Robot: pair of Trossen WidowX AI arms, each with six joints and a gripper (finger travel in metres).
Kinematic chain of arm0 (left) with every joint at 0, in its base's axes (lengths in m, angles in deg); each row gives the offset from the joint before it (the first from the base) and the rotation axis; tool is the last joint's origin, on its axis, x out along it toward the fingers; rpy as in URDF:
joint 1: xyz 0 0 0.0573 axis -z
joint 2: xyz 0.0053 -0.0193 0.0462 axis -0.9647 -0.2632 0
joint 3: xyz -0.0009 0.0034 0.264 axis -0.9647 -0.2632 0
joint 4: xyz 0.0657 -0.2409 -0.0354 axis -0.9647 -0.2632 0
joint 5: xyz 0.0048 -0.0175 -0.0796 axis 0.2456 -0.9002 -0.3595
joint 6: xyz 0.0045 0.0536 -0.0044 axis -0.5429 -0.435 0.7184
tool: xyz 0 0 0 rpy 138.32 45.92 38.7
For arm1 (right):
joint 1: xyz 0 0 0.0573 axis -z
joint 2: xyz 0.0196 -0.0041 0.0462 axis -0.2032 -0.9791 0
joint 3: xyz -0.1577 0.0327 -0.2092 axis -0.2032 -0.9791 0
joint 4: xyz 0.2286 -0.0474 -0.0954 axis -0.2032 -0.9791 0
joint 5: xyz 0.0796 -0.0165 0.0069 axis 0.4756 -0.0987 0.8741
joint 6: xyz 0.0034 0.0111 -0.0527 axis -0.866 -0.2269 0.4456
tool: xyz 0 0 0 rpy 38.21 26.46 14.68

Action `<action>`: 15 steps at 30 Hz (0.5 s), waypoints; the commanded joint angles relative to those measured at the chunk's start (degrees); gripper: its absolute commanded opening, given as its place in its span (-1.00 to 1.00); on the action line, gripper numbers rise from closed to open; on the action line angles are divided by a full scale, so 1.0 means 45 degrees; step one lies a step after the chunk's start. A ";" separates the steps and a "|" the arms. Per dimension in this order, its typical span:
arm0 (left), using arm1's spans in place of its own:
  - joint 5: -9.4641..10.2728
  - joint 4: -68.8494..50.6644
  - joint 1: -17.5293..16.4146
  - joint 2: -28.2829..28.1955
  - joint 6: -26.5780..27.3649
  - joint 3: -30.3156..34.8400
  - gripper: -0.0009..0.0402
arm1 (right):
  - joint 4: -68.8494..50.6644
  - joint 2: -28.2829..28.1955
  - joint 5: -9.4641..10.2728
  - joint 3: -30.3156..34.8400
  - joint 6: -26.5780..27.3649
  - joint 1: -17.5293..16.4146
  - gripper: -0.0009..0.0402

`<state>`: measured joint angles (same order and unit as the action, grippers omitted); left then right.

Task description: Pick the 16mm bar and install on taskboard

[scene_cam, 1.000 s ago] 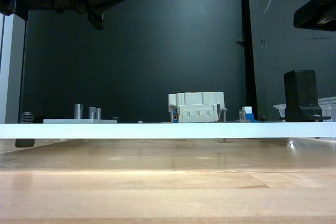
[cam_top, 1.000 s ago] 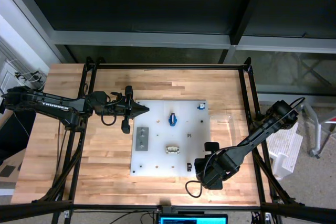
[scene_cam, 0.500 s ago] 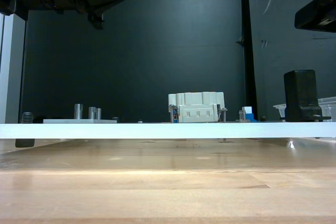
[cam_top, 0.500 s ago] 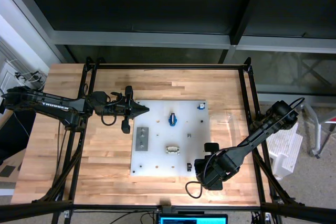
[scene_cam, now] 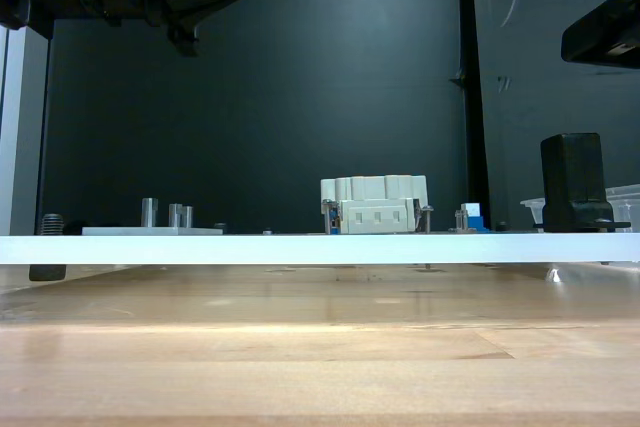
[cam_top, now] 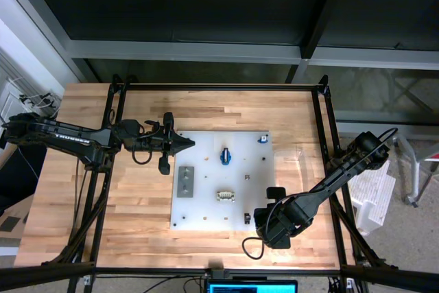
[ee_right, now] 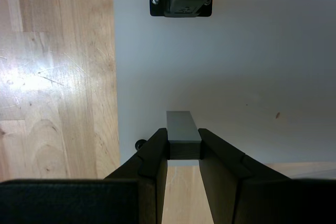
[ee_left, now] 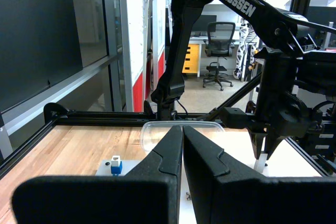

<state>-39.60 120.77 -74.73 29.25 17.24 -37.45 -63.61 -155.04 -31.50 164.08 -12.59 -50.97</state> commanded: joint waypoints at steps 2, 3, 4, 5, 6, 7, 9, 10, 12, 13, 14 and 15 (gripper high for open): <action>-0.0005 0.0000 0.0000 -0.0005 -0.0005 0.0000 -0.96 | 0.0165 -0.0005 0.0010 -0.0102 -0.0010 -0.0005 -0.94; -0.0005 0.0000 0.0000 -0.0005 -0.0005 0.0000 -0.96 | 0.0189 -0.0005 0.0010 -0.0131 -0.0010 0.0000 -0.94; -0.0005 0.0000 -0.0005 -0.0005 -0.0005 0.0000 -0.96 | 0.0204 -0.0005 0.0010 -0.0160 -0.0010 -0.0005 -0.94; -0.0005 0.0000 -0.0005 -0.0005 -0.0005 0.0000 -0.96 | 0.0228 -0.0005 0.0005 -0.0199 -0.0005 0.0000 -0.94; -0.0005 0.0000 0.0000 -0.0005 -0.0005 0.0000 -0.96 | 0.0282 -0.0005 0.0010 -0.0233 -0.0005 0.0000 -0.94; -0.0005 0.0000 0.0000 -0.0005 -0.0005 0.0000 -0.96 | 0.0355 -0.0005 0.0010 -0.0282 0.0000 0.0000 -0.94; -0.0005 0.0000 -0.0005 -0.0005 -0.0005 0.0000 -0.96 | 0.0495 -0.0005 0.0010 -0.0384 0.0000 0.0000 -0.94; -0.0005 0.0000 0.0000 -0.0005 -0.0005 0.0000 -0.96 | 0.0549 -0.0005 0.0010 -0.0427 0.0000 0.0000 -0.94; -0.0005 0.0000 0.0000 -0.0005 -0.0005 0.0000 -0.96 | 0.0646 -0.0005 0.0005 -0.0495 0.0000 0.0000 -0.94; -0.0005 0.0000 -0.0005 0.0000 -0.0005 0.0000 -0.96 | 0.0680 -0.0005 0.0000 -0.0525 0.0010 0.0000 -0.94; -0.0005 0.0000 -0.0005 0.0000 -0.0005 0.0000 -0.96 | 0.0709 -0.0005 0.0000 -0.0554 0.0010 0.0000 -0.94; -0.0005 0.0000 0.0000 -0.0005 -0.0005 0.0000 -0.96 | 0.0724 -0.0005 -0.0010 -0.0578 0.0010 0.0000 -0.94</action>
<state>-39.60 120.77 -74.73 29.25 17.21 -37.48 -60.53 -155.04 -31.47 161.63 -12.57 -50.97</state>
